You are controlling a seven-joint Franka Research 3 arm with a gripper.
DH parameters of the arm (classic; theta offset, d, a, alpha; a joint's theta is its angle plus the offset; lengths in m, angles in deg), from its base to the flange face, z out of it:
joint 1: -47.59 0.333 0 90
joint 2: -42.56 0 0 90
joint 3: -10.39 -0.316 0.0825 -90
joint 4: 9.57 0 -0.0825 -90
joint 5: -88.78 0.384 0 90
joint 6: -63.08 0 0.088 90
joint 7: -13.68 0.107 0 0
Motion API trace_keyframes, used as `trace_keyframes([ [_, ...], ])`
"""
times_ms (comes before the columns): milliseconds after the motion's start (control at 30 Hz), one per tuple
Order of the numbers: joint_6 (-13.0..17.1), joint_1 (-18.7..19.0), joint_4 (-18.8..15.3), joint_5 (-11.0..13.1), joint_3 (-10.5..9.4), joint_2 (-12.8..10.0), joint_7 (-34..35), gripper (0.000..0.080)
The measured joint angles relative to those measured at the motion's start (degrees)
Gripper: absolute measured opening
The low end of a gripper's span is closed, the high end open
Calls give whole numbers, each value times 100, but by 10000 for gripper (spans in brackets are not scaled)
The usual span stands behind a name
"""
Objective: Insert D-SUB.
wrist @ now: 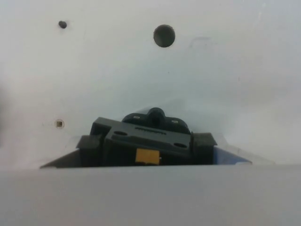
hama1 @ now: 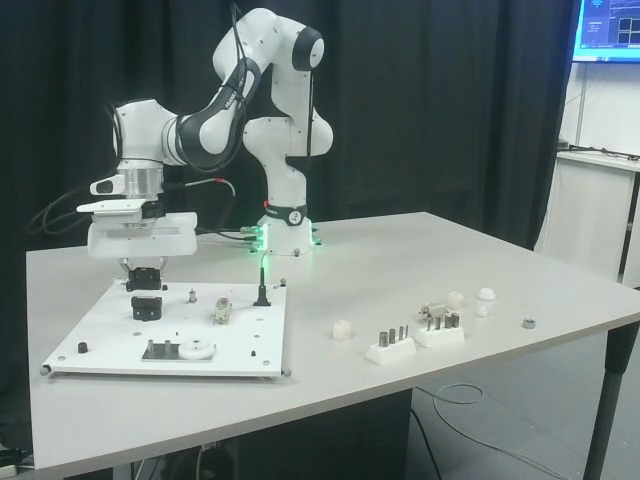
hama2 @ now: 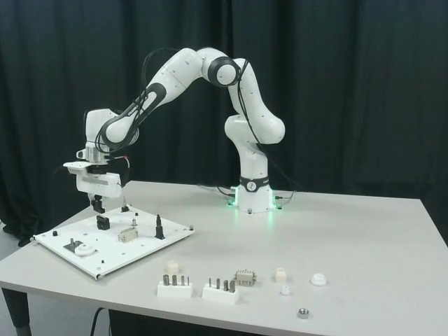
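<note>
Black D-SUB (wrist: 149, 136) clamped between claw (wrist: 148, 143) fingers, hanging above white board (hama1: 170, 330).

On the grey surface (hama1: 420, 260) two small white blocks (hama2: 174, 289) (hama2: 220, 292) with upright pins stand side by side near the front edge. A white cap (hama2: 172, 266) sits just behind the first block. A small metal connector part (hama2: 244, 278) lies just beside the second block. Further along lie a white bushing (hama2: 280, 274), a white round disc (hama2: 318, 279) and a small grey nut (hama2: 303, 313). A black curtain (hama2: 350, 84) hangs behind.
</note>
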Motion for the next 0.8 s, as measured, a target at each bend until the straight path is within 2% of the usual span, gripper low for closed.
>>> trace_keyframes([
  [800, 90, -12, -185, 121, 26, 4, -193, 396],
])
